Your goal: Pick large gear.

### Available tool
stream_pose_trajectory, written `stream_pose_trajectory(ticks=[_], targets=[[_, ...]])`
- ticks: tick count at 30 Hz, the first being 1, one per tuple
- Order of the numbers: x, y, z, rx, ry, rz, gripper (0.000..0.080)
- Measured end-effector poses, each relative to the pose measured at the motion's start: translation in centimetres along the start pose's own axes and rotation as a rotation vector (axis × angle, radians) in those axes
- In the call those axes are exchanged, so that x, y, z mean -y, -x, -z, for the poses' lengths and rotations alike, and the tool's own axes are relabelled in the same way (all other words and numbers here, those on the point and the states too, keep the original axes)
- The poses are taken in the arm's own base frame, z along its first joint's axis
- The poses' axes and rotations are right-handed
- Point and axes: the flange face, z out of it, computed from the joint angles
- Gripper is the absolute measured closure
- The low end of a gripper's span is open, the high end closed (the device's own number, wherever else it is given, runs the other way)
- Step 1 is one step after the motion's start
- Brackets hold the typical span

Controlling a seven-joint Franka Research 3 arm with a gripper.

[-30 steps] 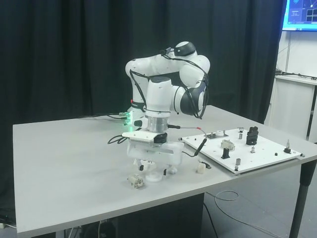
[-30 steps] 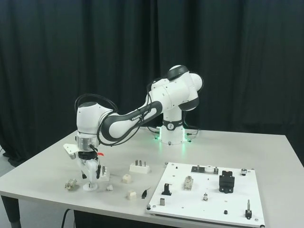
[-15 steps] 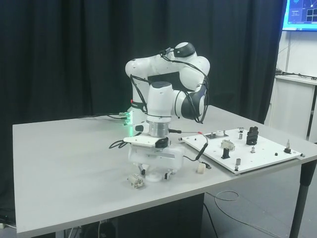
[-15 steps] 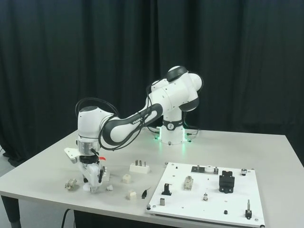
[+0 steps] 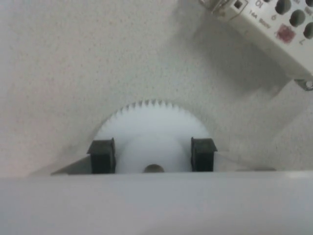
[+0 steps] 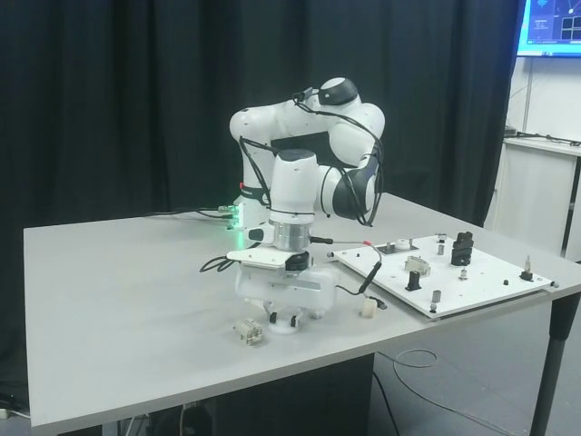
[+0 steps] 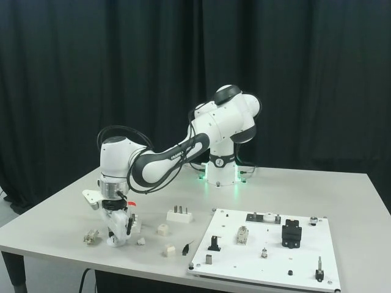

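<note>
two black fingertips (image 5: 102,155) of the end effector (image 5: 152,155) now straddle the hub of the large gear (image 5: 154,127), apart and not yet closed on it; over the last second it has come down to the desk (image 6: 118,272), so closing seems next.

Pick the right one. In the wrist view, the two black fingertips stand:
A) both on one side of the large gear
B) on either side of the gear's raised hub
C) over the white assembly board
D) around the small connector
B: the black fingertips flank the raised hub of the large gear, one on each side, with the hand low over the grey table.
</note>
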Motion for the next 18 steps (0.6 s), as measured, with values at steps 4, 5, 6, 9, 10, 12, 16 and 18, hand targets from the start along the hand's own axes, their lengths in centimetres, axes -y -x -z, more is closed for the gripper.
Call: stream_pose_trajectory(ticks=[4,5,6,9,10,12,16,18], targets=[[0.00,0.00,0.01,0.000,0.000,0.000,0.0464],[0.00,0.00,0.00,0.000,0.000,0.000,0.0464],[0.00,-0.01,0.00,0.000,0.000,0.000,0.0464],[0.01,-0.02,0.02,-0.001,-0.001,0.000,0.0464],[0.02,-0.03,0.05,-0.003,-0.002,0.000,0.0468],[0.07,-0.08,0.13,-0.006,-0.004,-0.001,0.0468],[0.27,-0.23,0.52,-0.017,-0.013,-0.008,0.0468],[0.41,-0.29,0.79,-0.021,-0.017,-0.012,0.0468]])
